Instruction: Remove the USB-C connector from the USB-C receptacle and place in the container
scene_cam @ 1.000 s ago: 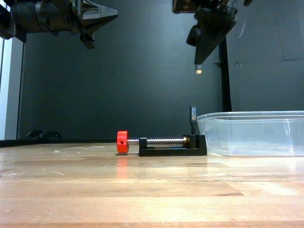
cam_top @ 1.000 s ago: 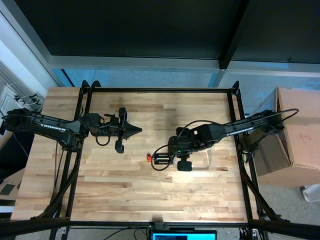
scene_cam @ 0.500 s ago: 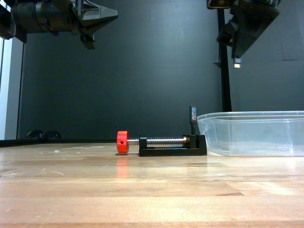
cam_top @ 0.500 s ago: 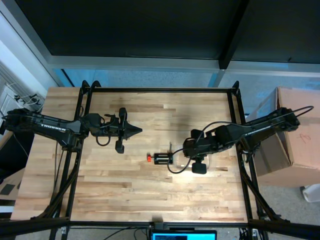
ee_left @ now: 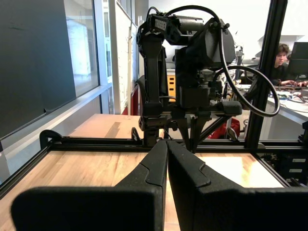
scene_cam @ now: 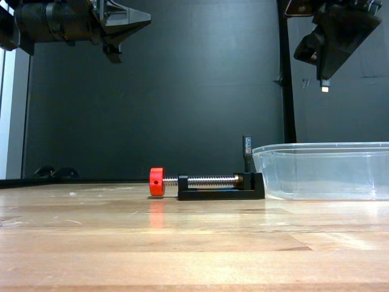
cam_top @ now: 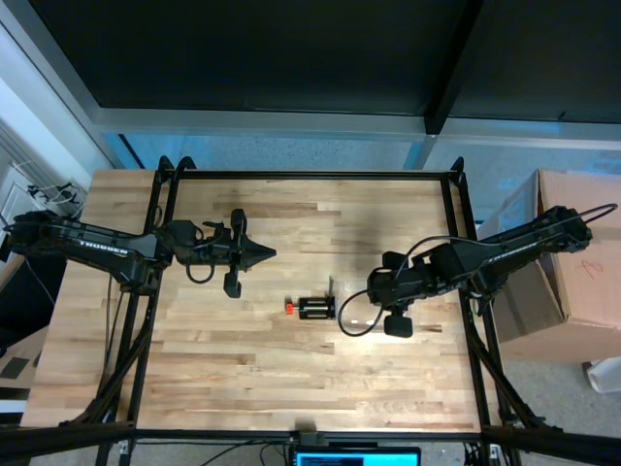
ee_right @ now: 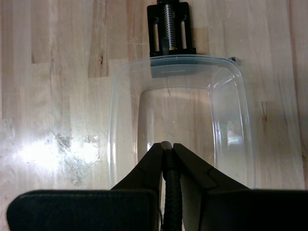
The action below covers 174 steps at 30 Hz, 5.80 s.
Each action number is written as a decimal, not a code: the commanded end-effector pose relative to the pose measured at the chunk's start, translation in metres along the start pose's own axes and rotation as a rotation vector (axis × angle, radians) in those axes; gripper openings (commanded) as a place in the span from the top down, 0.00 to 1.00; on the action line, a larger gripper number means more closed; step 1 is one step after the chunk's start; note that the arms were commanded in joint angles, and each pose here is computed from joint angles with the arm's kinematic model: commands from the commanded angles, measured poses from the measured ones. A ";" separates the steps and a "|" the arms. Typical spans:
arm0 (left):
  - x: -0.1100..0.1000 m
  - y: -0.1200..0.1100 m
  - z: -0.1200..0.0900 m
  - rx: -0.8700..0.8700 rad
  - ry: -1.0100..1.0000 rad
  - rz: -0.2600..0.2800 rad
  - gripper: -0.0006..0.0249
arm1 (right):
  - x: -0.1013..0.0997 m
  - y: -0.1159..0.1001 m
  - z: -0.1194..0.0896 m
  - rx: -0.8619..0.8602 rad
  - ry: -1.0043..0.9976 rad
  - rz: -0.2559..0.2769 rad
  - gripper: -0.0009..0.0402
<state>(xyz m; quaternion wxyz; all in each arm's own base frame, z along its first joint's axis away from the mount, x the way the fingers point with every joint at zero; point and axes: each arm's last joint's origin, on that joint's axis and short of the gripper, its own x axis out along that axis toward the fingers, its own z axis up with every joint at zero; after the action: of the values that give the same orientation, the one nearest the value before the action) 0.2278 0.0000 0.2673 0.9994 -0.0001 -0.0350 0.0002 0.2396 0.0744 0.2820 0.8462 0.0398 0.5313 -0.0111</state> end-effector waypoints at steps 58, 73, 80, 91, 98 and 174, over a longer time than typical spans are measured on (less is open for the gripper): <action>0.000 0.000 0.000 0.000 0.000 0.000 0.98 | 0.023 0.044 -0.056 -0.188 0.095 0.063 0.98; 0.000 0.000 0.000 0.000 0.000 0.000 0.97 | 0.022 0.046 -0.058 -0.193 0.088 0.071 0.98; 0.000 0.000 0.000 0.000 0.000 0.000 0.98 | 0.022 0.047 -0.057 -0.196 0.082 0.076 0.98; 0.000 0.000 0.000 0.000 0.000 0.000 0.98 | 0.026 0.030 -0.046 0.011 0.053 0.010 0.98; 0.000 0.000 0.000 0.000 0.000 0.000 0.98 | 0.028 0.027 -0.044 0.111 0.038 -0.035 0.77; 0.000 0.000 0.000 0.000 0.000 0.000 0.98 | -0.016 -0.080 -0.007 -0.029 -1.134 0.079 0.98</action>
<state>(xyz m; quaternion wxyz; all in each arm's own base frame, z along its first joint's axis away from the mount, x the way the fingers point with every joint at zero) 0.2279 0.0000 0.2670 0.9994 -0.0001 -0.0344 0.0004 0.2210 -0.0054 0.2887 0.9993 0.0358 -0.0078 0.0081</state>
